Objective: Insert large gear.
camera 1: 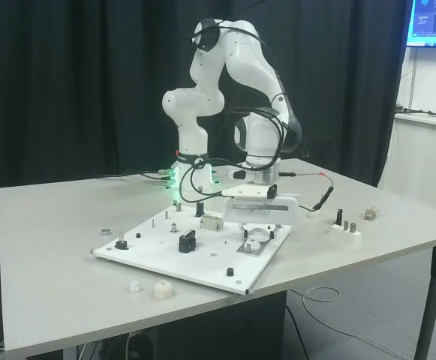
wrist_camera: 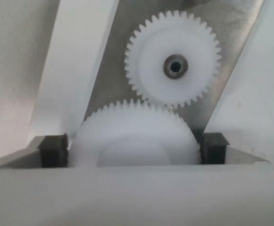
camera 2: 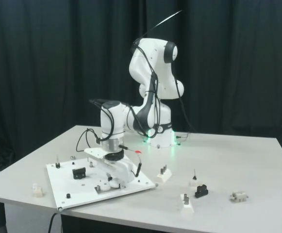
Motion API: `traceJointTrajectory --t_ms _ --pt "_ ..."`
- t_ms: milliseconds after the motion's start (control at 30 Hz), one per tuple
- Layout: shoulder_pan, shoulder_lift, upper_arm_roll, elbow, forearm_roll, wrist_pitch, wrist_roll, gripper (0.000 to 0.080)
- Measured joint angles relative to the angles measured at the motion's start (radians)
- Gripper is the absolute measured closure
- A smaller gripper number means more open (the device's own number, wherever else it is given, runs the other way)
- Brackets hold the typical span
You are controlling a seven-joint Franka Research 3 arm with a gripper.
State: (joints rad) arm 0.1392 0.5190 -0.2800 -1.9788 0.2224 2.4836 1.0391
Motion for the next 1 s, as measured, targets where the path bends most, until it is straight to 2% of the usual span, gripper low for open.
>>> traceJointTrajectory --t_ms 33,67,233,267,433,467,800,1000 --pt "0.0 0.0 0.0 0.0 0.0 0.003 0.003 0.0206" --pt "0.001 0.0 0.0 -0.001 0.0 0.006 0.008 0.0154" --pt "0.001 -0.005 0.0 -0.001 0.0 0.007 0.036 0.0154" --pt "0.001 -0.007 0.0 -0.001 0.0 0.005 0.036 0.0041" --pt "0.001 -0.023 -0.002 -0.001 -0.005 -0.016 0.035 0.0041" --pt "0.001 -0.026 -0.002 -0.001 -0.008 -0.021 0.033 0.0012" --pt "0.001 -0.063 -0.012 -0.001 -0.071 -0.077 0.018 0.0004" --pt "0.0 -0.071 -0.023 -0.007 -0.099 -0.086 -0.015 0.0003"
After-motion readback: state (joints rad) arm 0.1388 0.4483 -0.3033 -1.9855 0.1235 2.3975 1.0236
